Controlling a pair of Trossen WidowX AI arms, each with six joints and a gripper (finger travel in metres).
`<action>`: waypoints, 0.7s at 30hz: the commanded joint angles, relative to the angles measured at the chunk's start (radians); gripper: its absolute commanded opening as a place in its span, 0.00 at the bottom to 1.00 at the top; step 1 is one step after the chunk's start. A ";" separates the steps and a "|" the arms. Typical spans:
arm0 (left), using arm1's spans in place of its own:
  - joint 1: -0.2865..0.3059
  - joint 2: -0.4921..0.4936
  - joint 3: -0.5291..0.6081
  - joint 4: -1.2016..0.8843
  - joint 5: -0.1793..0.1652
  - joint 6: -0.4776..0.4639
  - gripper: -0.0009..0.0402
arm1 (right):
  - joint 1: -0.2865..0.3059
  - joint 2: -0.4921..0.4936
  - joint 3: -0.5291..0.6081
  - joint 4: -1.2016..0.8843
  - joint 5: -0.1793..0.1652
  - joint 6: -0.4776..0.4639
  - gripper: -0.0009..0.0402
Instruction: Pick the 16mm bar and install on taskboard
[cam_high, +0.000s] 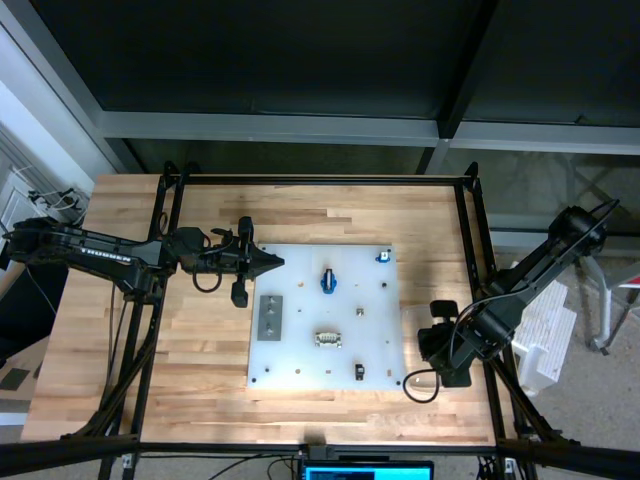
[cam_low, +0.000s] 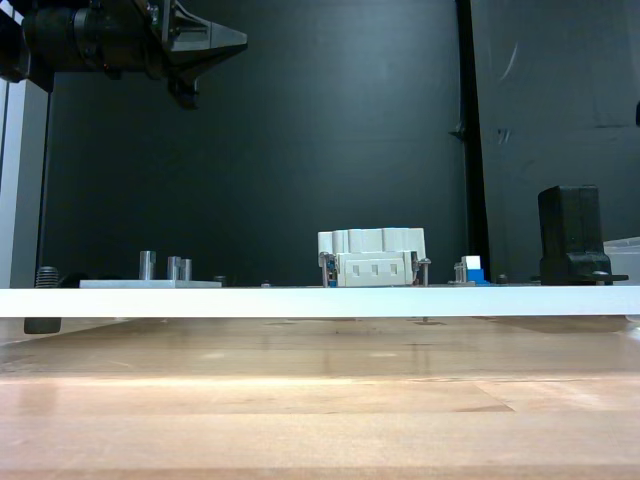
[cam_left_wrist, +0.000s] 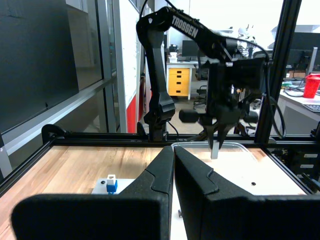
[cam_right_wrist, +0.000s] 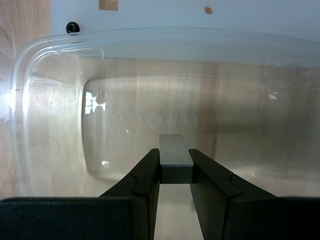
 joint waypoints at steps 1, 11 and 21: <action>0.000 0.000 0.000 0.000 0.000 0.000 0.02 | 0.000 -0.002 0.050 -0.064 0.001 -0.003 0.03; 0.000 0.000 0.000 0.000 0.000 0.000 0.02 | 0.000 -0.002 0.095 -0.110 0.002 -0.007 0.03; 0.000 0.000 0.000 0.000 0.000 0.000 0.02 | -0.010 0.079 0.162 -0.108 0.003 -0.021 0.03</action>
